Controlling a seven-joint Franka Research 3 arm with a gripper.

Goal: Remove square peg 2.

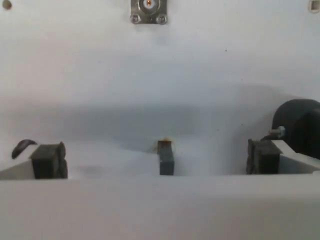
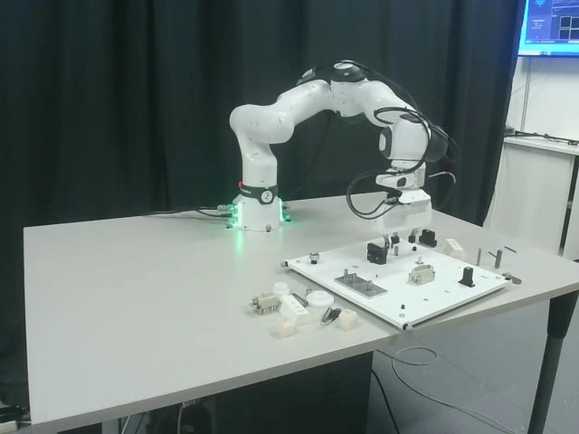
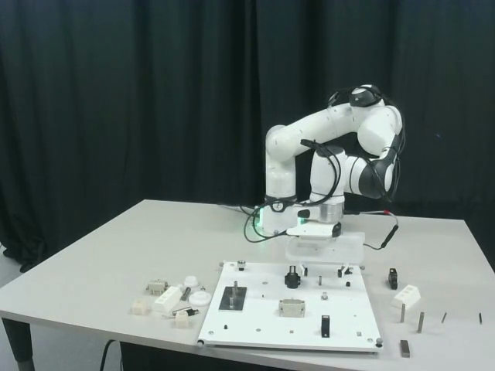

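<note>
The white arm [image 3: 325,135] is bent over the far part of a white board [image 3: 263,325] that lies on the grey table [image 2: 136,271]. The gripper [image 1: 155,160] is held low over the board, and in the wrist view its two black fingers [image 1: 48,161] are seen set wide apart, with nothing gripped between them. Midway between the fingers a small dark square peg [image 1: 166,157] stands upright in the board, touched by neither finger. In the second room view the same spot is found under the gripper [image 3: 321,270], near the board's far edge; whether the peg there can be told from the other small studs is uncertain. A black knob [image 3: 292,277] is seen just left of the gripper in that view, and it appears as a dark round shape [image 1: 300,127] beside one finger in the wrist view. A metal connector [image 1: 148,11] with screws is fixed to the board further from the wrist camera. Nearer on the board a grey plate with a post [image 3: 233,297], a pale block [image 3: 291,308] and a black upright piece [image 3: 326,325] are set. Left of the board, loose white parts [image 3: 172,297] are scattered on the table; to the right a white block [image 3: 407,294] and several thin pins [image 3: 421,321] are placed.
</note>
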